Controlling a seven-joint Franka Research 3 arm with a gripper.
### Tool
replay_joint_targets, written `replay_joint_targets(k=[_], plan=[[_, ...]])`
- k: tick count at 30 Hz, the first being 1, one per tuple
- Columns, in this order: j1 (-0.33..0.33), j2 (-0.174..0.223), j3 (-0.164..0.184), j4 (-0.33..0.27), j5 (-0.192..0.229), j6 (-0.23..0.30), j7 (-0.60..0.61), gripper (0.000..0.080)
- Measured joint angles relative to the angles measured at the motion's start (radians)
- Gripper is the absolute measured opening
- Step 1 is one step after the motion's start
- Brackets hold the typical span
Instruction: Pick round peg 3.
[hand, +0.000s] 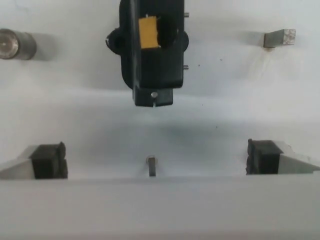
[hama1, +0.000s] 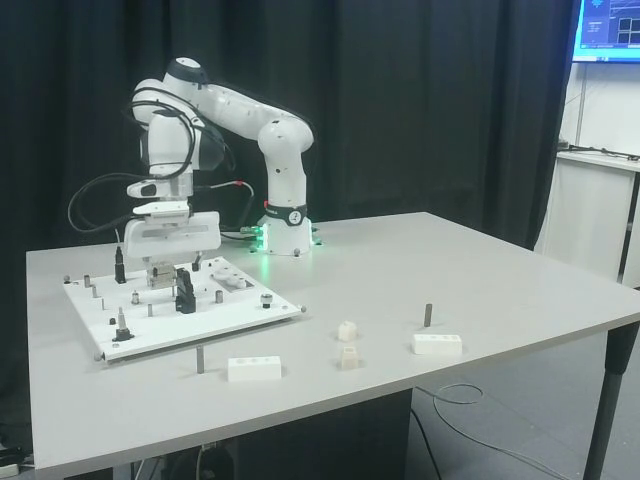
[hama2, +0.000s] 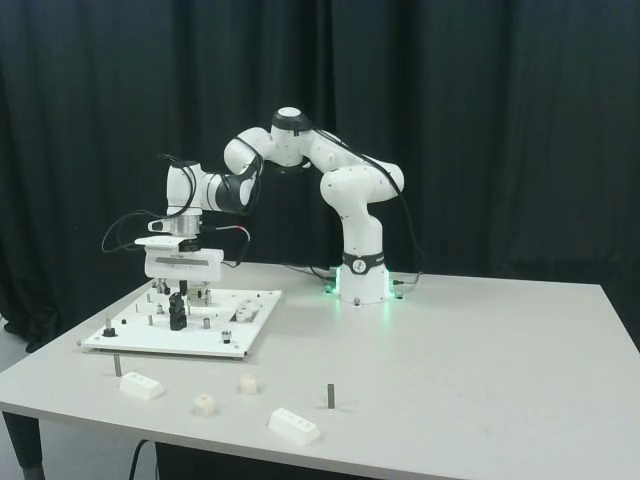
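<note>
In the wrist view a thin grey round peg (hand: 151, 166) stands upright in the white board (hand: 215, 105). My gripper (hand: 156, 160) is open, and the peg lies about midway between its two black fingertips (hand: 48, 161) without touching either. Beyond the peg stands a black fixture (hand: 152, 50). From the room views the gripper (hama1: 163, 272) hangs low over the middle of the board (hama1: 215, 312), pointing straight down. The peg itself is hidden there by the hand.
A thick round peg (hand: 15, 44) and a square grey peg (hand: 279, 38) stand farther off on the board. On the table in front of the board lie white blocks (hama1: 254, 368) (hama1: 437, 344), two small cubes (hama1: 348, 357) and upright pegs (hama1: 428, 315) (hama1: 200, 358).
</note>
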Motion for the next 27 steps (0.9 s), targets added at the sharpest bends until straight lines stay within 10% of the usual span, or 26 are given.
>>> replay_joint_targets(k=[27], plan=[[0.002, 0.001, 0.041, 0.014, 0.0, -0.028, 0.0, 0.08]])
